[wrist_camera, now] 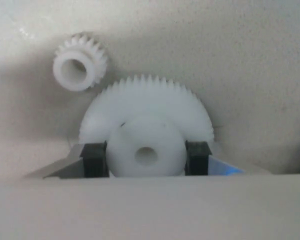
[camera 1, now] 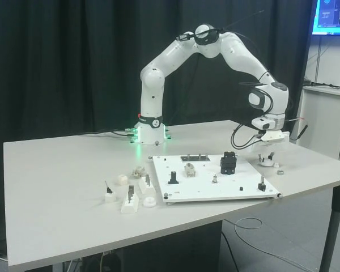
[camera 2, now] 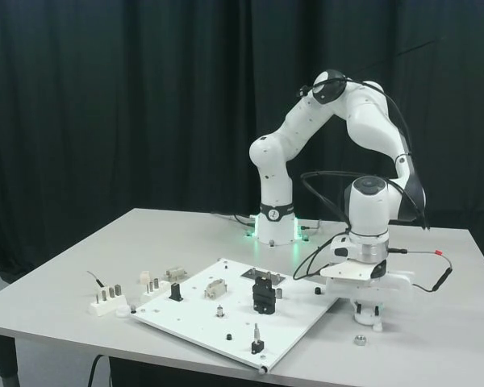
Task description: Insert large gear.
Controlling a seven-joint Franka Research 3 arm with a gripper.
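Observation:
The large white gear lies flat on the grey table, its raised hub with a centre hole facing the wrist camera. My gripper is down over it, and the black pads press against the hub from both sides, so it is shut on the gear. In the first room view the gripper sits low over the gear on the table, just right of the white assembly board. The second room view shows the gripper right of the board.
A small white gear lies on the table close beside the large one. A small ring-shaped part rests near the table's front edge. The board carries a black block and several pegs. White holders stand left of the board.

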